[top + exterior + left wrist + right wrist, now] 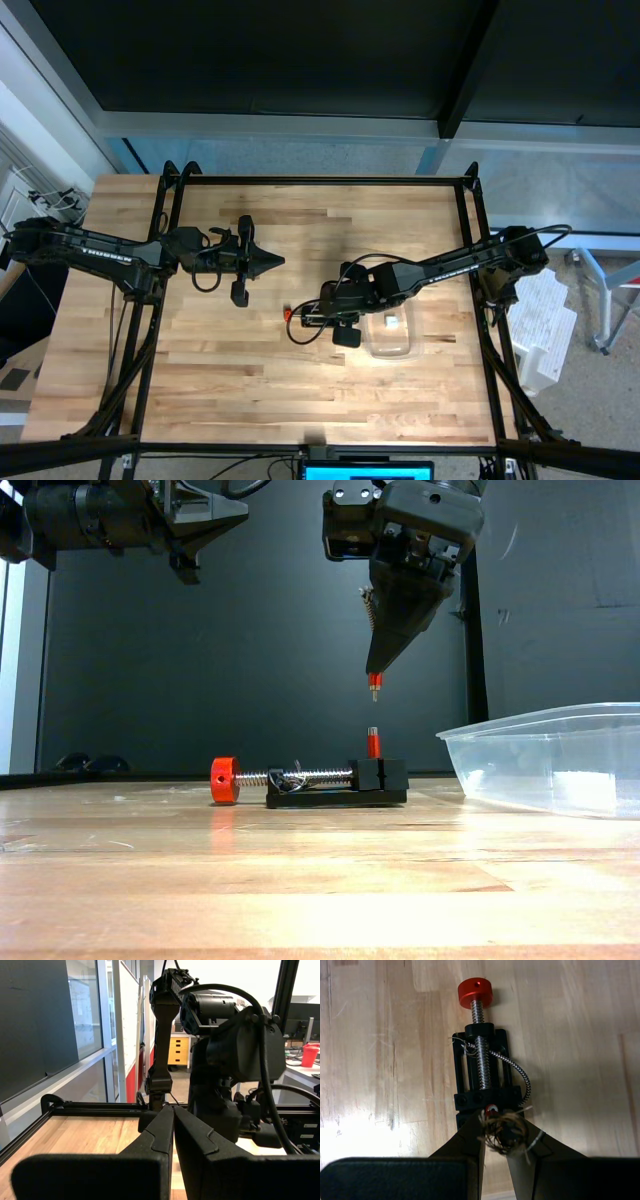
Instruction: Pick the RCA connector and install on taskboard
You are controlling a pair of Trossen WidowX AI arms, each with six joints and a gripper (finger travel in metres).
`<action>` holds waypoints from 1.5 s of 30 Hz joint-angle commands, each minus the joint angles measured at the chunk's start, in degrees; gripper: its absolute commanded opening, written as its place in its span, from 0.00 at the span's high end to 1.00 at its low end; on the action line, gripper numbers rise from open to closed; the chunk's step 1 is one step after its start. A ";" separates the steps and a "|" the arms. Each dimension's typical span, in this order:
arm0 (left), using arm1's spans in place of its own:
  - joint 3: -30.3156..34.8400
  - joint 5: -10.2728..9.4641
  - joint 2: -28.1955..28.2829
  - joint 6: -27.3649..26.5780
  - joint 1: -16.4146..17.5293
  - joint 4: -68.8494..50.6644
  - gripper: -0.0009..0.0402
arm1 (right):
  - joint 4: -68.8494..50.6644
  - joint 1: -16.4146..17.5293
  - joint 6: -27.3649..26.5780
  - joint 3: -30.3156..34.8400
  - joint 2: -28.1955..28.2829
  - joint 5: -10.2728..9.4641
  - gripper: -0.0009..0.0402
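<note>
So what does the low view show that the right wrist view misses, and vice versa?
Only the low view: the air gap between the red-tipped RCA connector and the red socket post below it; the clear plastic tray; the raised left gripper at the left. Only the right wrist view: the braided black-and-white cable curving beside the silver screw. Both: the right gripper shut on the connector, the small black rectangular taskboard, its round red knob.

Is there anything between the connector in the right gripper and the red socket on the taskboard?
Nothing visible. The right gripper holds the connector above the red socket on the taskboard, with only open air between them. The tray stands off to one side; the left gripper hangs apart, shut.
</note>
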 commanded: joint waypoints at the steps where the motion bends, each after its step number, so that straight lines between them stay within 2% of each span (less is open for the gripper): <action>1: 0.02 0.00 0.00 0.00 0.02 0.02 0.98 | -0.07 -0.13 -0.15 0.00 0.39 0.07 0.97; 14: 0.02 0.00 0.00 0.00 0.00 0.00 0.98 | 1.51 -0.15 -0.15 -0.31 2.25 0.07 0.97; 45: 0.02 0.00 0.00 0.00 0.00 0.02 0.98 | 3.21 -0.31 -0.52 -2.36 2.25 0.52 0.97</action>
